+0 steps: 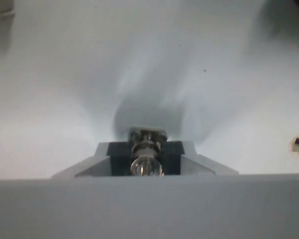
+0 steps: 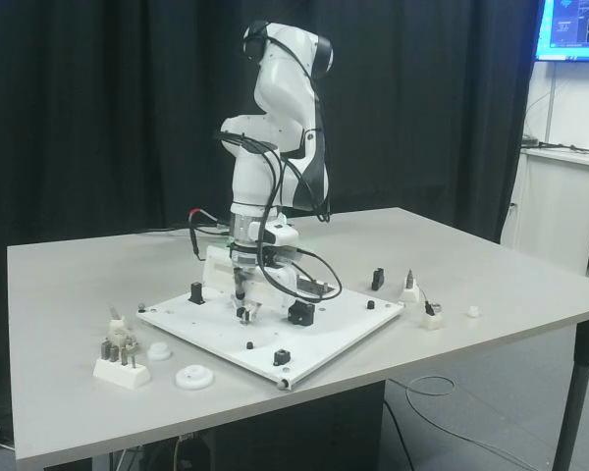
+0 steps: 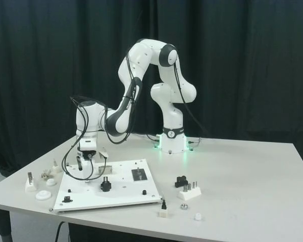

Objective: Insert BNC.

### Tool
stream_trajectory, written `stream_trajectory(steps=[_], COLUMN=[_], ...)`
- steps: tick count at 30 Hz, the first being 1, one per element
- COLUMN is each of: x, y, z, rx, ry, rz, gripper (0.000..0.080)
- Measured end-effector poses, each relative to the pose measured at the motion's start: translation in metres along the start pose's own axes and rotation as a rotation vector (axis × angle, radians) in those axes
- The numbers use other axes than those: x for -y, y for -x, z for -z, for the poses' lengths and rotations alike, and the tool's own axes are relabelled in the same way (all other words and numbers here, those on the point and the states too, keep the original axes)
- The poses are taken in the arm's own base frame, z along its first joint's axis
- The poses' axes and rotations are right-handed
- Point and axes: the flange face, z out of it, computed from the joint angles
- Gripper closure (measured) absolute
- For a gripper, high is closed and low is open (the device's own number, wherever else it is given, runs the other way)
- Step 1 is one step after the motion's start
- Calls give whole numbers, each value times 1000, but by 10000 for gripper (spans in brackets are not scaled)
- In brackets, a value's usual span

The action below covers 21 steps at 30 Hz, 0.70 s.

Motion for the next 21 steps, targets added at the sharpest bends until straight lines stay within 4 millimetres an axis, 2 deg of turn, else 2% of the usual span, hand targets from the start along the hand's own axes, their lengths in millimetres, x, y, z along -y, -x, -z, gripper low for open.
stream_trajectory(steps=[9,21], x=[0,1], y=[0,2], z=[0,0], rx=[-2,-13], ry=[0,0], rz=[-100,-335], gripper=[682,682])
